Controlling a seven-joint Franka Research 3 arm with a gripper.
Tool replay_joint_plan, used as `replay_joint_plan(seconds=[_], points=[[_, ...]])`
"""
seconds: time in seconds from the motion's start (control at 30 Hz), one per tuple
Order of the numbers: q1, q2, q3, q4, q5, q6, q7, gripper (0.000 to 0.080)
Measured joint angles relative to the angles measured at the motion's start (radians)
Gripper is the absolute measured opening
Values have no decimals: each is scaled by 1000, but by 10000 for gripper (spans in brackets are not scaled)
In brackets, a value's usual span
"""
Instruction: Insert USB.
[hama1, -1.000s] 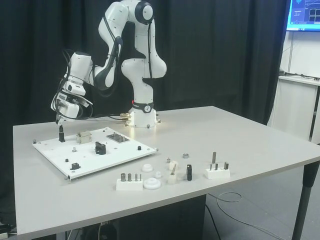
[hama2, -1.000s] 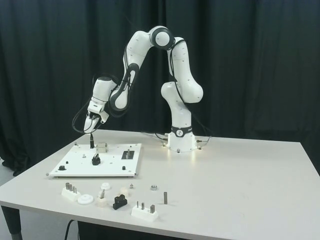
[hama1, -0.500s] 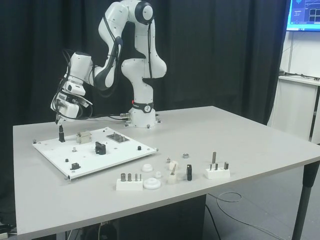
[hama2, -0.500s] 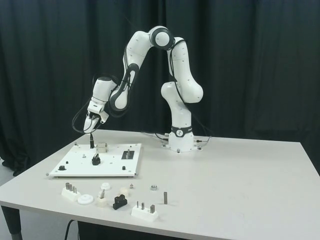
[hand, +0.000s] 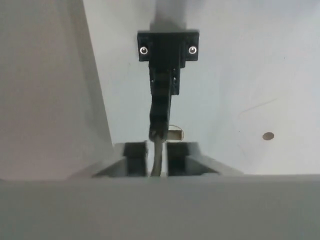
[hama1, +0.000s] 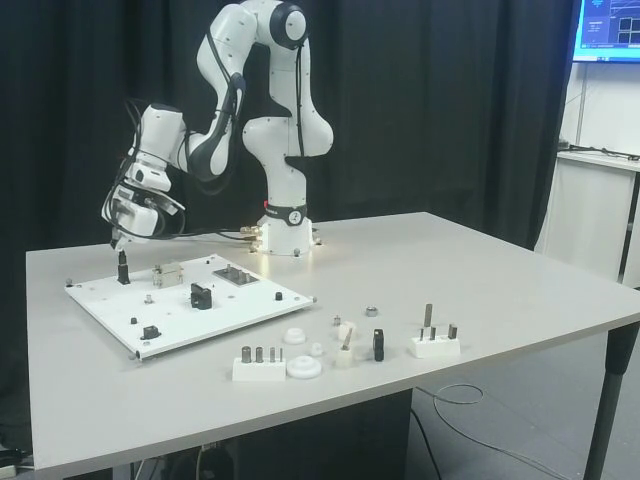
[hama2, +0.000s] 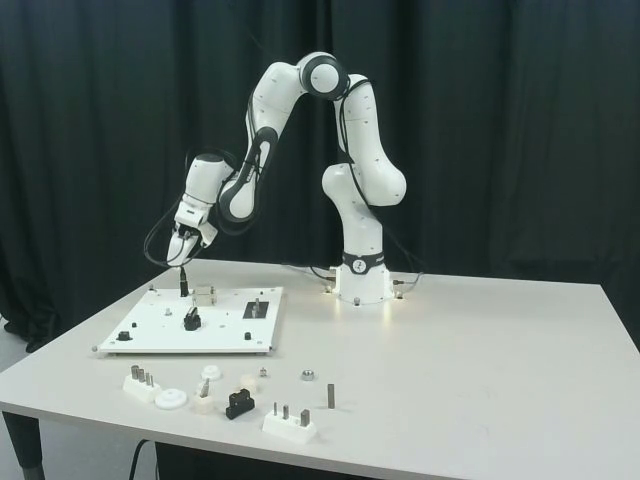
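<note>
In the wrist view a black USB plug (hand: 161, 107) stands in a black socket block (hand: 168, 46) screwed to the white board (hand: 230, 75). Its grey cable (hand: 157, 150) runs up between my fingers. My gripper (hand: 157, 156) hangs just above the plug, open by a narrow gap, with the pads (hand: 135, 152) on either side of the cable and not pressing it. From the room, the gripper (hama1: 118, 238) hovers over the plug (hama1: 123, 268) at the board's far left corner. The second room view shows the gripper (hama2: 181, 262) above the plug (hama2: 183, 284) too.
The board (hama1: 230, 300) also carries a black block (hama1: 200, 295), a grey fixture (hama1: 167, 273) and a metal plate (hama1: 236, 272). In front of it lie white peg holders (hama1: 258, 366) (hama1: 434, 345), white gears (hama1: 302, 367), a black part (hama1: 378, 343) and a nut (hama1: 369, 310).
The gripper has risen very slightly above the plug. The plug stays in its socket and nothing else has moved.
</note>
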Motion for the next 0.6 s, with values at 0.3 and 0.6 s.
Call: replay_joint_plan(seconds=[0.3,0.6], points=[[0,7,7,7,0,17,11,369],[0,7,10,14,0,40,23,700]])
